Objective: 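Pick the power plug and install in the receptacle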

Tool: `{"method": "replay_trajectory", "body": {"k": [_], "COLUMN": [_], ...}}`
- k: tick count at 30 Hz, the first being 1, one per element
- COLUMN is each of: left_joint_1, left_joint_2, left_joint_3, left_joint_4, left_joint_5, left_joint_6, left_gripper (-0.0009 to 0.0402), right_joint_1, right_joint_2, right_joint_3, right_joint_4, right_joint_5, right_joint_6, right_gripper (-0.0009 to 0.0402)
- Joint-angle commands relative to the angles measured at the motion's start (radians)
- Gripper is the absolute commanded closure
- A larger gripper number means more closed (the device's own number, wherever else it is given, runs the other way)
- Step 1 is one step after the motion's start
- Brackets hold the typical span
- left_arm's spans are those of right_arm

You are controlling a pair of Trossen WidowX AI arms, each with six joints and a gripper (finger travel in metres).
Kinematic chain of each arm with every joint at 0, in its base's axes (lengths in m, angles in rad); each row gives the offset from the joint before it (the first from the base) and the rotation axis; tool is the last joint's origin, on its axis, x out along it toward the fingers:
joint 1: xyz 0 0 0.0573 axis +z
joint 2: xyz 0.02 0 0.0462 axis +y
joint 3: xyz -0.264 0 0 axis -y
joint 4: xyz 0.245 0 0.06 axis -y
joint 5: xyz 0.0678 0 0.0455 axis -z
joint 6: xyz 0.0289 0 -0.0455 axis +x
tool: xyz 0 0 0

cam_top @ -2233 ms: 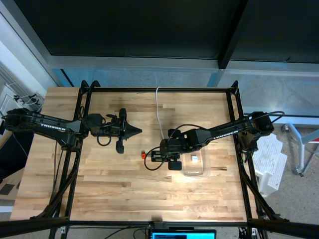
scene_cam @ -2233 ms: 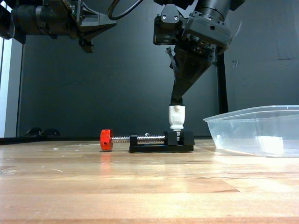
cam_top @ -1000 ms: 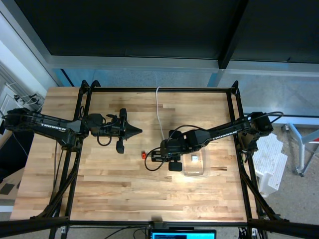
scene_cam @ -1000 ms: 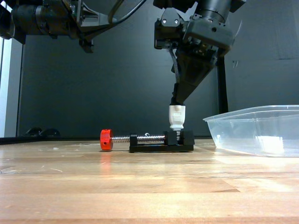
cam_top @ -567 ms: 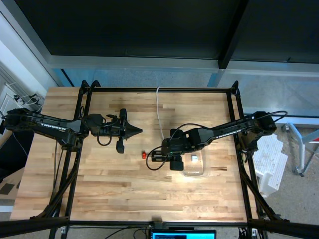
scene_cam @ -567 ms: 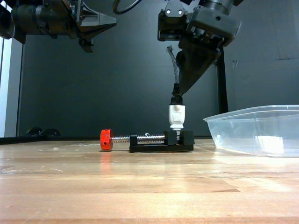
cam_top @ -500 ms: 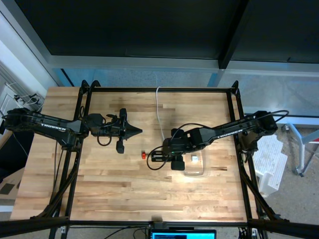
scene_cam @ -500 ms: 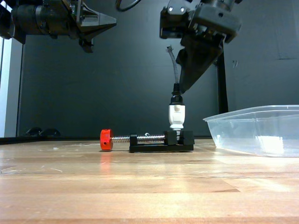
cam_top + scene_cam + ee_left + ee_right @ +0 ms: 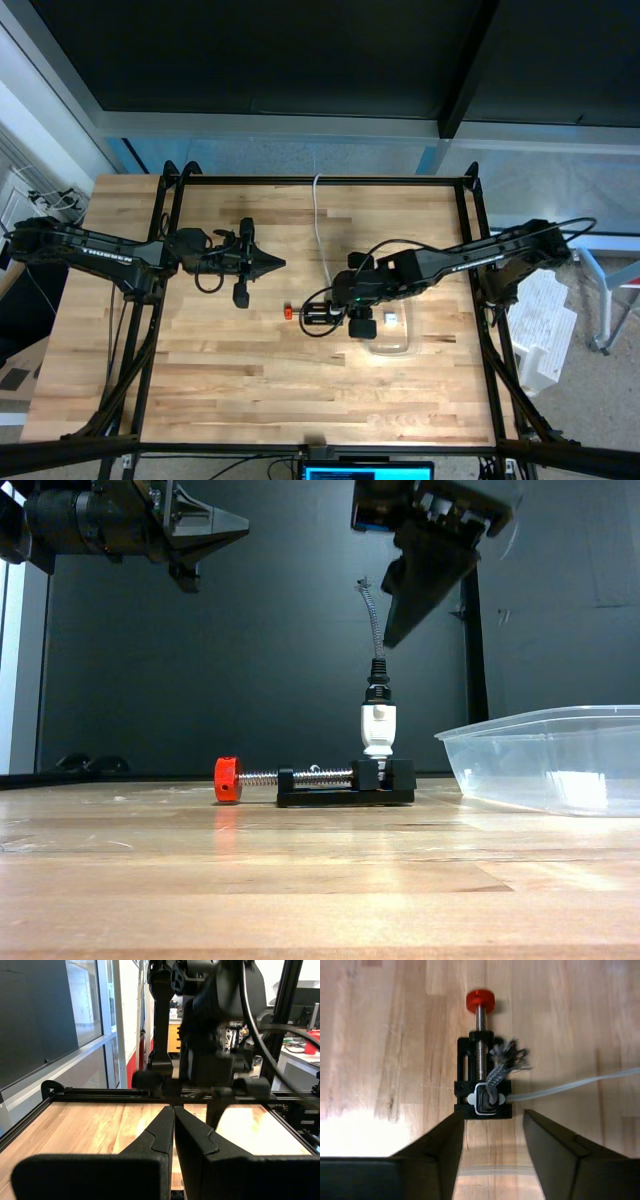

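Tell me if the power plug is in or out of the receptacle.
In: power plug stands seated atop receptacle; right gripper open above it, apart; left gripper shut, parked far left.

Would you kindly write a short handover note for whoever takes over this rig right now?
Left claw: shut, parked high at left, holding nothing.
Right claw: open, above the plug, not touching it.
The plug stands upright in the receptacle, which the vise clamps.
Done: pick and insertion, by the look of it.
Left: confirm full seating, park the right arm.
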Motion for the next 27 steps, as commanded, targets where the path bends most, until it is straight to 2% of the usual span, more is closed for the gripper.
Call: {"method": "replay_trajectory", "body": {"k": [1,5,7,11,25,27], "left_joint_1": [0.0,0.0,0.0,0.0,0.0,0.0], "left_joint_2": [0.0,0.0,0.0,0.0,0.0,0.0], "left_joint_3": [0.0,0.0,0.0,0.0,0.0,0.0], "left_joint_4": [0.0,0.0,0.0,0.0,0.0,0.0], "left_joint_5": [0.0,0.0,0.0,0.0,0.0,0.0], "left_joint_6": [0.0,0.0,0.0,0.0,0.0,0.0], "left_gripper": [0.0393,0.0393,0.0393,0.0393,0.0393,0.0393], "right_joint_1": [-0.003,-0.015,-0.027,-0.056,-0.145,-0.156], "right_joint_2": [-0.047,-0.117,-0.156,-0.247,-0.526,-0.556], "right_joint_3": [-0.019,-0.053,-0.082,-0.164,-0.491,-0.538], "right_joint_4": [0.026,0.056,0.105,0.24,0.769,0.847], "right_joint_5": [-0.001,-0.002,-0.018,-0.071,-0.079,-0.103], "right_joint_6": [-0.027,-0.044,-0.048,-0.056,-0.142,-0.142], "right_gripper": [0.032,0.04,0.0385,0.0395,0.0393,0.0393]}}
